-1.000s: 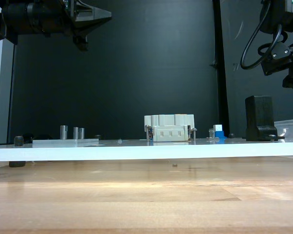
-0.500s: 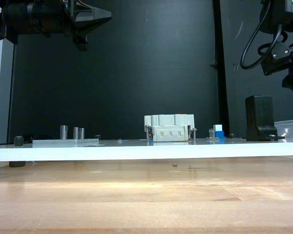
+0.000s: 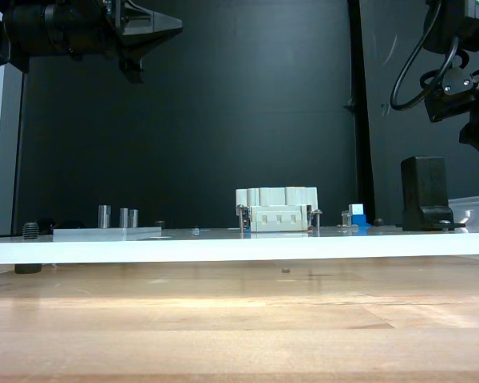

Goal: Pick the 16mm bar from the taskboard and place it in the container

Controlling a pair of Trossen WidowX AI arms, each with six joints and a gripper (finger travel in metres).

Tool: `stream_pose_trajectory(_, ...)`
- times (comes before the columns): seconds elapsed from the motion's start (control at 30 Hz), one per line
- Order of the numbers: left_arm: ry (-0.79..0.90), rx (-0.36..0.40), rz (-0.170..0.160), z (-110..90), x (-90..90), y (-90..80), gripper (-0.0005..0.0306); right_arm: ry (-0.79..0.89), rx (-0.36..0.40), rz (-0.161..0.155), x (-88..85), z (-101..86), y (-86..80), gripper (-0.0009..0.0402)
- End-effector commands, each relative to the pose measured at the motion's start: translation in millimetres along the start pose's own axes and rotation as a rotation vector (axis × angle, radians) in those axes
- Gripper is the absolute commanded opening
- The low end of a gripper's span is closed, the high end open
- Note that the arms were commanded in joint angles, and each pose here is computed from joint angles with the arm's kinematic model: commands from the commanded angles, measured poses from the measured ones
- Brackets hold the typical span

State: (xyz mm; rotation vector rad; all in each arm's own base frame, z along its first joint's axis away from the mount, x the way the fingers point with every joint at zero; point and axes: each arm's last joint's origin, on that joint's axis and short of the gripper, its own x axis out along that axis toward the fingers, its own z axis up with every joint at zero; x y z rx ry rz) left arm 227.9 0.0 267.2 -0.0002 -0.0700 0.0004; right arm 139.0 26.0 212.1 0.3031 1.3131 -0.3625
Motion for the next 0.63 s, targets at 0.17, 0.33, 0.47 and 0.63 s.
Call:
stream_pose_trajectory(0.17,0.000,0.000,0.000,0.0,0.0,0.0,0.0000,-0.001,0.001,0.000,0.0,0.1,0.1,0.0201)
stream_pose_trajectory(0.33,0.000,0.000,0.000,0.0,0.0,0.0,0.0000,-0.004,0.001,0.002,0.0,0.4,0.3,0.0201)
stream_pose_trajectory(0.47,0.000,0.000,0.000,0.0,0.0,0.0,0.0000,-0.008,0.001,0.006,0.0,0.8,0.7,0.0201)
stream_pose_trajectory(0.63,0.000,0.000,0.000,0.0,0.0,0.1,0.0000,-0.016,0.003,0.011,0.0,1.6,1.2,0.0201)
